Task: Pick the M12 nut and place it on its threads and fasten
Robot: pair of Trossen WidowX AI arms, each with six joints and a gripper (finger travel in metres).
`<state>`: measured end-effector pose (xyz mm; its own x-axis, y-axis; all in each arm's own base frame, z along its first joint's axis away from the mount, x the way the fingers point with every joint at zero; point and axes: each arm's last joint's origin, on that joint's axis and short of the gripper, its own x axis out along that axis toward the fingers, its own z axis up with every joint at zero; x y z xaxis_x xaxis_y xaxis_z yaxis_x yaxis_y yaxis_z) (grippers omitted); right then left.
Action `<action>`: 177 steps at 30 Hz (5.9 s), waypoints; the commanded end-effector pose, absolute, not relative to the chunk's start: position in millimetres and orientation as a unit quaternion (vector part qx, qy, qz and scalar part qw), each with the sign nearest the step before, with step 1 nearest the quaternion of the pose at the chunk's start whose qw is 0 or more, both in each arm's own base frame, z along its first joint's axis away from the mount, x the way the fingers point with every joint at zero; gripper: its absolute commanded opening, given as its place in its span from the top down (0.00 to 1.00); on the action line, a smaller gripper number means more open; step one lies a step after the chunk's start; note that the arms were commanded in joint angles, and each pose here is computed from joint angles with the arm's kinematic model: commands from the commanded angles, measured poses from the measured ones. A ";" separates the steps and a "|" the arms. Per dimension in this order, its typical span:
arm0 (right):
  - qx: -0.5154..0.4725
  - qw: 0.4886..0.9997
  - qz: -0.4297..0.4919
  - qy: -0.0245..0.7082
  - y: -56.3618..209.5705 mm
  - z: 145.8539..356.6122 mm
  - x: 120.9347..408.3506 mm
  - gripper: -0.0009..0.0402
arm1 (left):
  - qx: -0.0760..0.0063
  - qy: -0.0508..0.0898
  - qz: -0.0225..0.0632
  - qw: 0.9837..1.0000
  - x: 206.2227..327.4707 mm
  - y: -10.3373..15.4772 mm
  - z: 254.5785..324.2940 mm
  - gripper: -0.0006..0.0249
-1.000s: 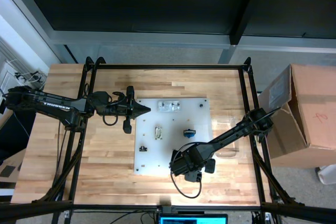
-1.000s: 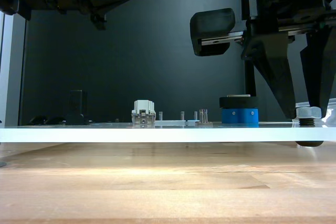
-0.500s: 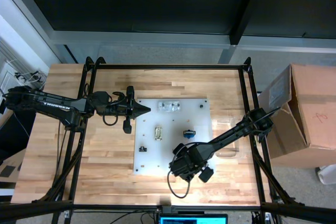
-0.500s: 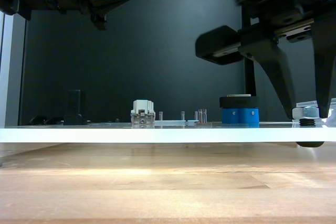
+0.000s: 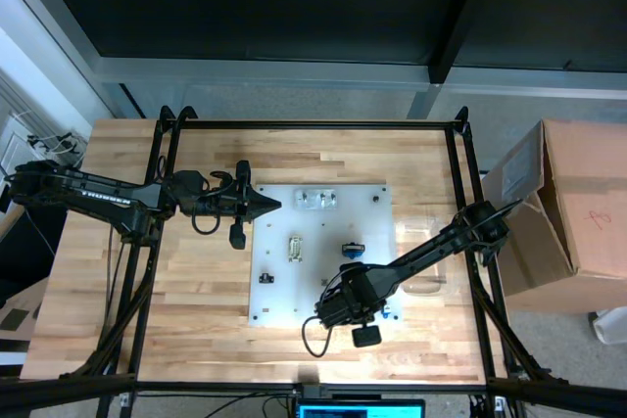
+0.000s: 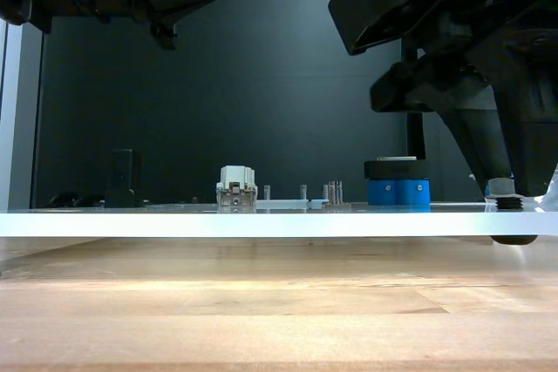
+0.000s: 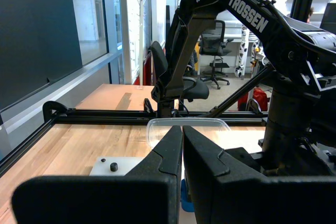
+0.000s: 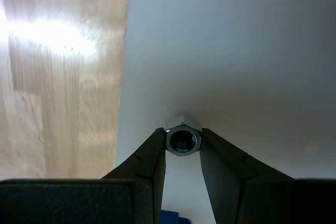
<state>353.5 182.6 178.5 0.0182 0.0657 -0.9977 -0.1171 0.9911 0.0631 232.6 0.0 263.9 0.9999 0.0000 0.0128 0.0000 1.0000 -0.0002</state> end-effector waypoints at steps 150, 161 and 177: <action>0.080 0.705 -0.129 0.692 170.7 228.1 382.5 0.98 | 0.000 -0.007 0.000 1.000 232.6 0.0 264.1 0.98; -0.030 0.784 0.024 0.620 181.4 230.2 330.0 0.97 | 0.000 -0.007 0.000 1.000 232.6 0.0 264.1 0.98; -0.058 0.812 0.075 0.576 182.4 186.4 310.3 0.97 | 0.000 -0.007 0.000 1.000 232.6 0.0 264.1 0.98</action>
